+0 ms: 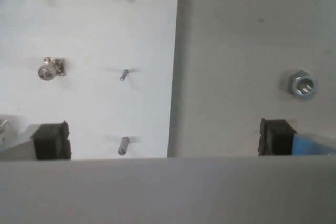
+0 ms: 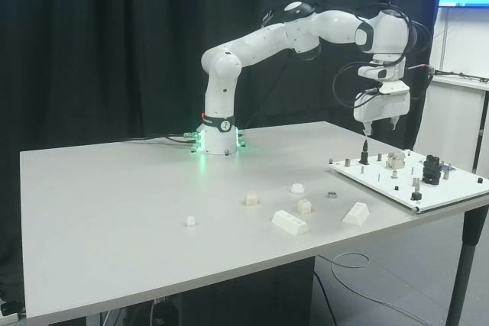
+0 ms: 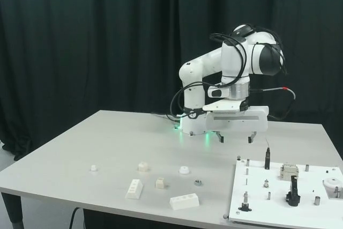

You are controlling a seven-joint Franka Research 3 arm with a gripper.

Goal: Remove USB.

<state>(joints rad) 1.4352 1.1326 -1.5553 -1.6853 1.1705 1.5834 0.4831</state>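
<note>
The white board (image 3: 278, 197) lies at the table's right end with small parts on it. A slim black plug (image 3: 266, 160) (image 2: 364, 155) stands upright in the board's far part, and I take it for the USB. My gripper (image 3: 236, 139) (image 2: 380, 121) hangs open well above the board, near that plug and not touching it. In the wrist view the gripper (image 1: 163, 139) shows both black fingertips (image 1: 51, 140) wide apart with nothing between them. Below them lie the board's edge (image 1: 173, 77) and two short pegs (image 1: 124, 74). The plug is not in the wrist view.
A metal nut (image 1: 303, 83) (image 3: 197, 182) lies on the grey table (image 3: 107, 143) beside the board. Several white blocks (image 3: 184, 201) and small white caps (image 3: 184, 170) are scattered at the table's front. A black clamp (image 3: 292, 192) and a grey connector (image 3: 289, 171) stand on the board.
</note>
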